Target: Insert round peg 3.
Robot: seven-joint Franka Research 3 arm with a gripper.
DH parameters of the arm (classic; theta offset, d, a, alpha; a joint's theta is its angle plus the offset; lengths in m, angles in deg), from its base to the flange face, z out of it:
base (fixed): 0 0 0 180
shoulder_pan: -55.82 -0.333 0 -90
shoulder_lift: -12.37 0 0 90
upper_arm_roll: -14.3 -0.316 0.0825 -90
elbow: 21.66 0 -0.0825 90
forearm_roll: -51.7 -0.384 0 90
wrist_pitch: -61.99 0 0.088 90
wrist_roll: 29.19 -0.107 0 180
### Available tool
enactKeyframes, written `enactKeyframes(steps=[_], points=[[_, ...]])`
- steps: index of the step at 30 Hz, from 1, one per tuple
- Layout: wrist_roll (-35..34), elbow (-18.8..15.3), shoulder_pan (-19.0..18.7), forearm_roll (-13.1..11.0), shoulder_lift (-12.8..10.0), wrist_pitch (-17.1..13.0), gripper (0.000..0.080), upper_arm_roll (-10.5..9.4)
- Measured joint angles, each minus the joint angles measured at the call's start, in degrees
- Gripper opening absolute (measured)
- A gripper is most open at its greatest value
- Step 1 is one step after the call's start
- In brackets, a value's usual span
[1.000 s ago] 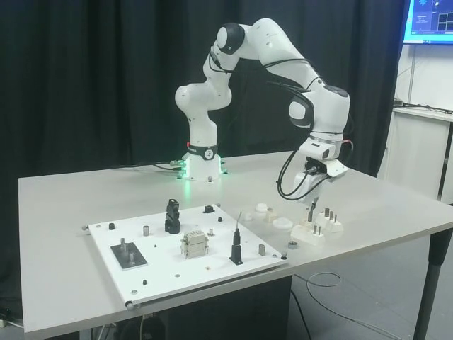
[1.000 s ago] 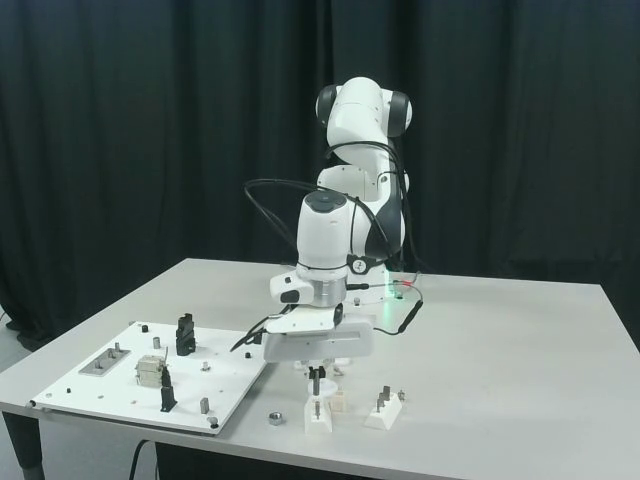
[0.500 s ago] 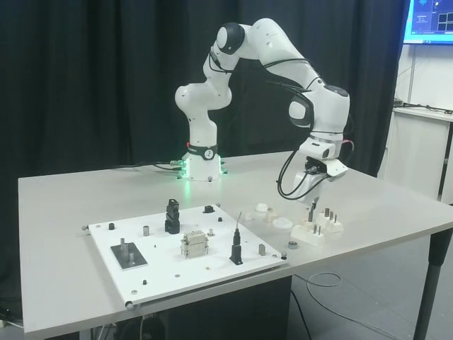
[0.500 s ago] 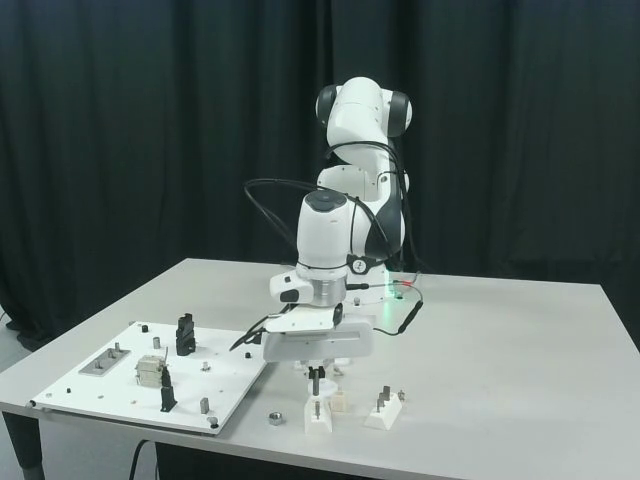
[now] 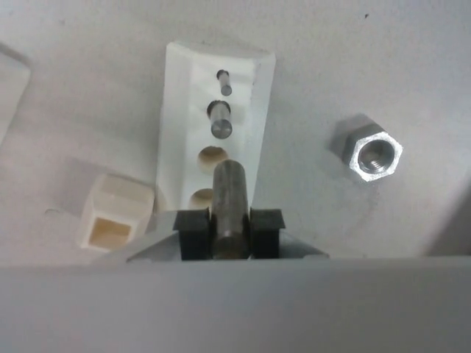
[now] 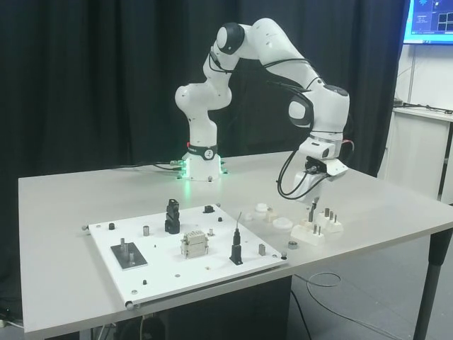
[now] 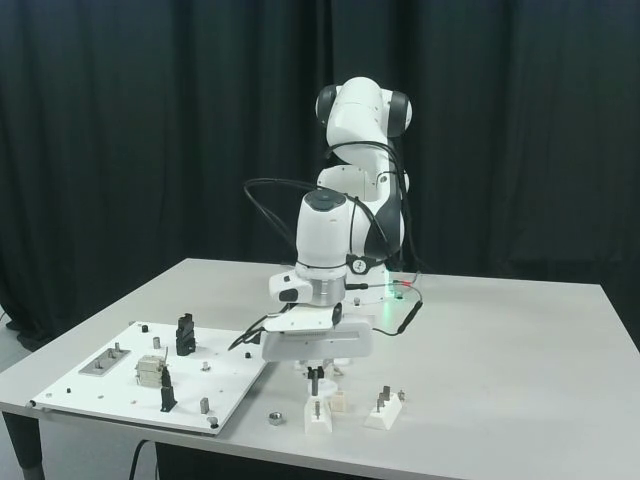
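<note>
The jaws are clamping a grey round peg (image 5: 229, 202) between the two black fingertips (image 5: 193, 229), with the peg standing upright in the gripper (image 5: 229, 234). In the wrist view the peg is hanging over a white holder (image 5: 180, 118) that has a row of holes along its middle. Two of those holes are carrying thinner pegs (image 5: 221, 120) at the far end of the row, and two wider holes (image 5: 213, 156) nearer the gripper are showing open. The held peg's lower end is sitting over the nearest open hole, partly hiding it.

In the first room view the gripper (image 6: 312, 207) is hovering just above the holder (image 6: 316, 232) near the table's edge, beside the white board (image 6: 170, 265). The second room view is showing the peg (image 7: 316, 379) clear of the holder (image 7: 318, 415), with a gap below it.

A loose nut (image 5: 367, 153) is lying on the table near the holder, and a small white square block (image 5: 114, 217) is lying on the holder's other side.

Judging by this, the grasp is done and the peg is in the air. Which hole it belongs in, here or on the board, I cannot tell. Carrying, lining up and pushing it home are all left.
</note>
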Motion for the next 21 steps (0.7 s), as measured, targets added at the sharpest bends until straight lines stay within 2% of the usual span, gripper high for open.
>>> enactKeyframes(steps=[9, 21], points=[[0.0, 0.3, 0.1, 1.6, 0.0, 0.0, 0.011, 0.0], [1.0, 2.5, 1.5, 8.2, 0.3, 1.1, 0.011, -0.01]])
